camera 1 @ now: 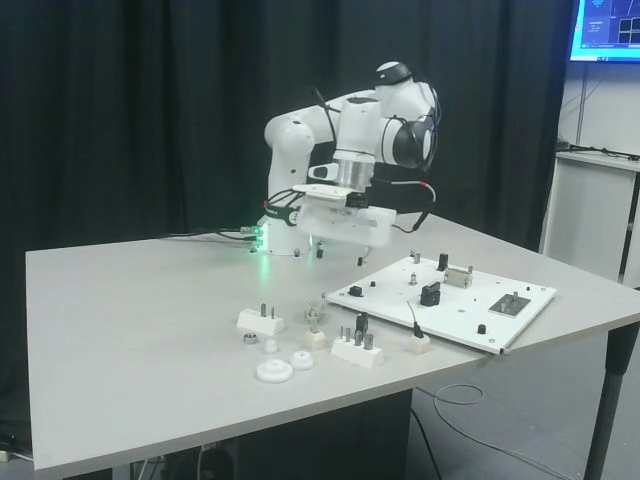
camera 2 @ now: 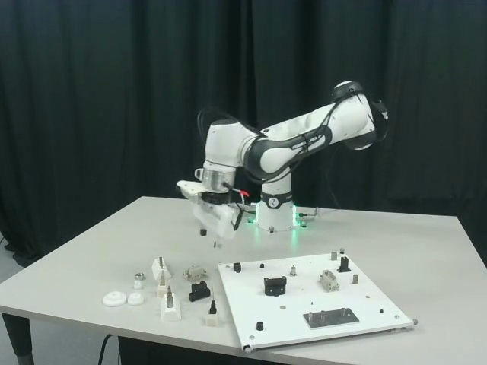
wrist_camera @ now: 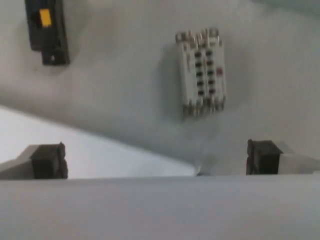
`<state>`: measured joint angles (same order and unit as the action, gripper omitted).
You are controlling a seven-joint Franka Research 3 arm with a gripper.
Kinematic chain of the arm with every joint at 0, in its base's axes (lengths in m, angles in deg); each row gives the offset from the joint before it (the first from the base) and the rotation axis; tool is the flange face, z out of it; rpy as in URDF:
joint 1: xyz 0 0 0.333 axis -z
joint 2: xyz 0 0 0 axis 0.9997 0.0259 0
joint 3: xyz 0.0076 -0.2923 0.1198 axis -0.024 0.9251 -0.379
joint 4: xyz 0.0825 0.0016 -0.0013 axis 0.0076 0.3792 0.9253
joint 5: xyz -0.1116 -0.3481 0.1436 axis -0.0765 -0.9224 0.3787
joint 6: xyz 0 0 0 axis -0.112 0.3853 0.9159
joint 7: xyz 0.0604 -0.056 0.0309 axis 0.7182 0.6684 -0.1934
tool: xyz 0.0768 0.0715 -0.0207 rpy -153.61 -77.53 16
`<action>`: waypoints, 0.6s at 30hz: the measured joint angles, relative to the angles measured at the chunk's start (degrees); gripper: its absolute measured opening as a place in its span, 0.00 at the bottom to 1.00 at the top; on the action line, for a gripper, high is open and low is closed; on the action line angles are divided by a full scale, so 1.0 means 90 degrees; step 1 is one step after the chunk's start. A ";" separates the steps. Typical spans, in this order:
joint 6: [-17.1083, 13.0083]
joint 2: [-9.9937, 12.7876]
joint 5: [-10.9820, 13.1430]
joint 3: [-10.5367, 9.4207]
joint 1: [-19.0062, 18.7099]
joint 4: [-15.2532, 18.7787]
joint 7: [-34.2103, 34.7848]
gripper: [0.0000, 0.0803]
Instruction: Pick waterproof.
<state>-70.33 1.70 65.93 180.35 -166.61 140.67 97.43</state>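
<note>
Seemingly a small, light, rigid part, the connector (wrist_camera: 201,72) lies on the grey surface (wrist_camera: 125,75) below and ahead of the gripper (wrist_camera: 155,159), whose fingers are spread wide, nothing held. A hold across its long flanks is judged best. Its far side is unseen; a black part (wrist_camera: 46,30) is cut off.
</note>
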 joint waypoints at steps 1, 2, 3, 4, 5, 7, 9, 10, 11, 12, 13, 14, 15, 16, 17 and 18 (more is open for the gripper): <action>0.0000 0.0005 0.0032 -0.0042 0.0099 -0.0051 -0.0129 1.00; 0.0000 0.0012 0.0068 -0.0083 0.0190 -0.0101 -0.0240 1.00; 0.0001 0.0020 0.0103 -0.0125 0.0278 -0.0150 -0.0340 1.00; 0.0004 0.0032 0.0130 -0.0167 0.0370 -0.0203 -0.0449 1.00; 0.0010 0.0045 0.0151 -0.0207 0.0457 -0.0251 -0.0559 1.00; 0.0030 0.0076 0.0206 -0.0289 0.0624 -0.0348 -0.0794 1.00; 0.0060 0.0110 0.0286 -0.0363 0.0774 -0.0430 -0.1038 1.00; 0.0085 0.0133 0.0340 -0.0397 0.0844 -0.0469 -0.1161 1.00; 0.0123 0.0164 0.0393 -0.0425 0.0913 -0.0506 -0.1286 1.00; 0.0161 0.0196 0.0442 -0.0448 0.0973 -0.0536 -0.1405 1.00; 0.0188 0.0226 0.0485 -0.0464 0.1023 -0.0560 -0.1508 1.00; 0.0221 0.0266 0.0544 -0.0483 0.1086 -0.0588 -0.1625 1.00; 0.0245 0.0296 0.0598 -0.0499 0.1133 -0.0608 -0.1711 1.00; 0.0260 0.0324 0.0648 -0.0516 0.1177 -0.0621 -0.1780 1.00; 0.0268 0.0344 0.0690 -0.0532 0.1215 -0.0630 -0.1826 1.00; 0.0273 0.0360 0.0740 -0.0553 0.1260 -0.0639 -0.1876 1.00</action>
<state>-67.87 4.94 72.59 175.37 -155.26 134.92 80.55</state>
